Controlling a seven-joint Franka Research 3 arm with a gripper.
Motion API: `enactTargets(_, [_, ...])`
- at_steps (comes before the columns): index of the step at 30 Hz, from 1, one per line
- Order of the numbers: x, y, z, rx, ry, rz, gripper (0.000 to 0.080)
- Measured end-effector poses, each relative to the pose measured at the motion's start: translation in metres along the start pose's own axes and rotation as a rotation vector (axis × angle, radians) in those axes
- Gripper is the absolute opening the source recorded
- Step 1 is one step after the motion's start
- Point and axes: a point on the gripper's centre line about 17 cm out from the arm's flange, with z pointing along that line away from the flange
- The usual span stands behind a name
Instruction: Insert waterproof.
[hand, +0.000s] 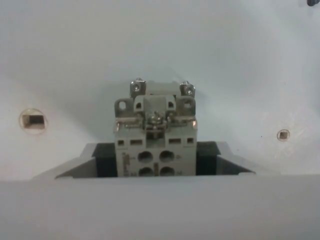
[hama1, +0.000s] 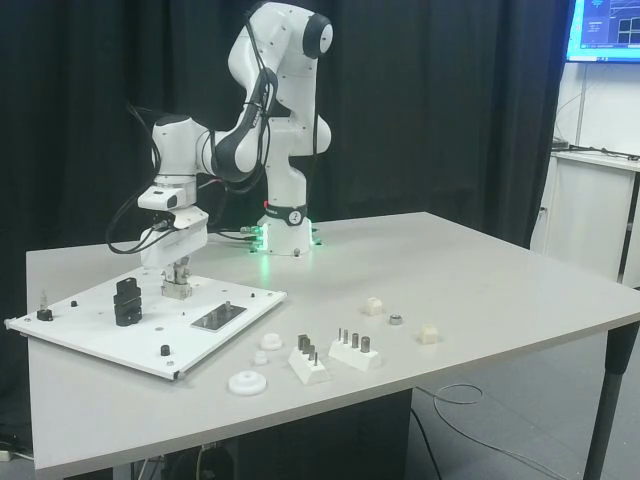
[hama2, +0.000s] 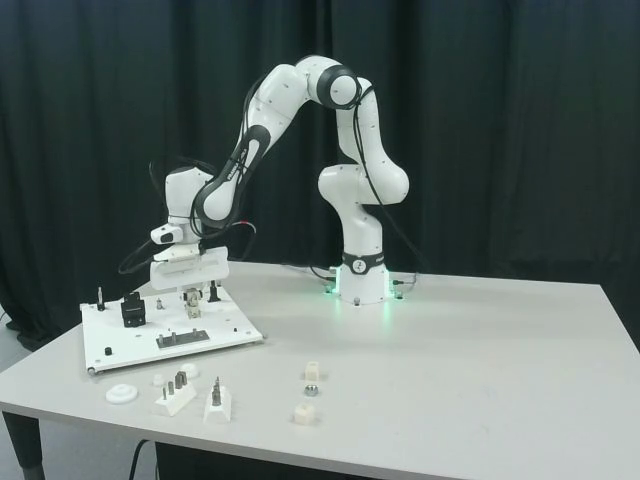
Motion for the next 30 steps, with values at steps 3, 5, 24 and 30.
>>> enactTargets(3, [0.0000,0.0000,0.0000,0.000,0.000,0.000,0.0314])
enactTargets(5, [0.0000,0.0000,0.0000,0.000,0.000,0.000,0.0314])
enactTargets(24, [-0.0031,-0.0005,-0.0001,0.000,-0.001,0.006,0.0314])
enactTargets(30, [-0.0032,-0.0004,-0.0001,0.000,-0.001,0.006,0.0314])
